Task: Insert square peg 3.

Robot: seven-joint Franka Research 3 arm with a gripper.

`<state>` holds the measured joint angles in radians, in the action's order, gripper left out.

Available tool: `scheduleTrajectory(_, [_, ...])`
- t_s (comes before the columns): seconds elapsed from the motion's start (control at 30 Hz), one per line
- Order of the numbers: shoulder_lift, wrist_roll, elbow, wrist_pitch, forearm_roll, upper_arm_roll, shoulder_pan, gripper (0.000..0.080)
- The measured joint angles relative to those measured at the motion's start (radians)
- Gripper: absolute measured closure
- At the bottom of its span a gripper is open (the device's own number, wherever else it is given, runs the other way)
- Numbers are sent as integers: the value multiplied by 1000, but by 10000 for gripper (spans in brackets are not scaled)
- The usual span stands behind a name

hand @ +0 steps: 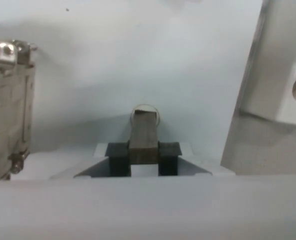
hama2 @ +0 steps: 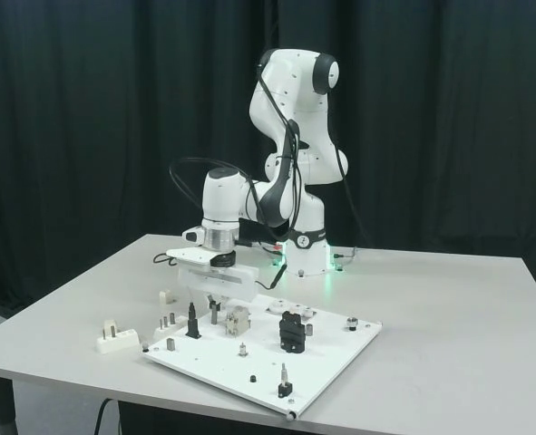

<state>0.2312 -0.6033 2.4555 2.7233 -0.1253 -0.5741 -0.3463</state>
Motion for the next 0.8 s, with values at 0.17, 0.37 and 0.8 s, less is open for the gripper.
scheduleTrajectory(0.17, [0, -3, 0, 0, 0, 0, 0, 689])
scheduleTrajectory(0.37, [0, -5, 0, 0, -3, 1, 0, 689])
scheduleTrajectory(0.8, [0, -13, 0, 0, -9, 2, -1, 689])
